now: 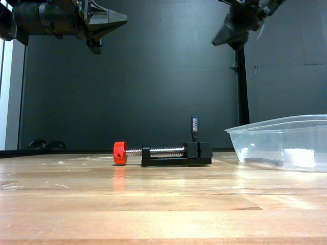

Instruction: Remove the USB-C connector from taskboard and place in the container

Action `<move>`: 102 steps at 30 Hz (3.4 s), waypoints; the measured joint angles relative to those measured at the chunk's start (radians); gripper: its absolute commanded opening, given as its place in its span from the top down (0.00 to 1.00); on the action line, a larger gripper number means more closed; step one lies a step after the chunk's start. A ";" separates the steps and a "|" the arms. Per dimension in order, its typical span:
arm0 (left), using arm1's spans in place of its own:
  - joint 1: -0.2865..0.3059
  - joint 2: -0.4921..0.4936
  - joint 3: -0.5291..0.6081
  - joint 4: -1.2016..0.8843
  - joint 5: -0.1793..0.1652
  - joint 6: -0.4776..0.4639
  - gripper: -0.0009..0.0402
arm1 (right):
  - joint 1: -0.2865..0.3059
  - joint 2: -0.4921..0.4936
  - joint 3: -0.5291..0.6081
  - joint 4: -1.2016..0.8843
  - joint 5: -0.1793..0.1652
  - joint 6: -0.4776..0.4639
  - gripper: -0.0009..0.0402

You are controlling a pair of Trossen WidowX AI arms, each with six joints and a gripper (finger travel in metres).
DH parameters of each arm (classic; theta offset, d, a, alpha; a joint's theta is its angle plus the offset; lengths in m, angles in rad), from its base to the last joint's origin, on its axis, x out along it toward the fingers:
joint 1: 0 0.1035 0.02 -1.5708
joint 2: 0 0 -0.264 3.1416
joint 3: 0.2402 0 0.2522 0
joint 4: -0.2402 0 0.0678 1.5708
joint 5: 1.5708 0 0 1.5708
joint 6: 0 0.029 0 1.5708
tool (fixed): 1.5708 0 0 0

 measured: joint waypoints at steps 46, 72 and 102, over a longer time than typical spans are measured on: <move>0.000 0.000 0.000 0.000 0.000 0.000 0.98 | -0.095 -0.069 -0.436 1.024 -0.087 -0.015 0.98; 0.000 0.000 0.000 0.000 0.000 0.000 0.98 | -0.095 -0.069 -0.444 1.030 -0.105 -0.007 0.98; 0.000 0.000 0.000 0.000 0.000 0.000 0.98 | -0.093 -0.069 -0.444 1.030 -0.103 -0.011 0.98</move>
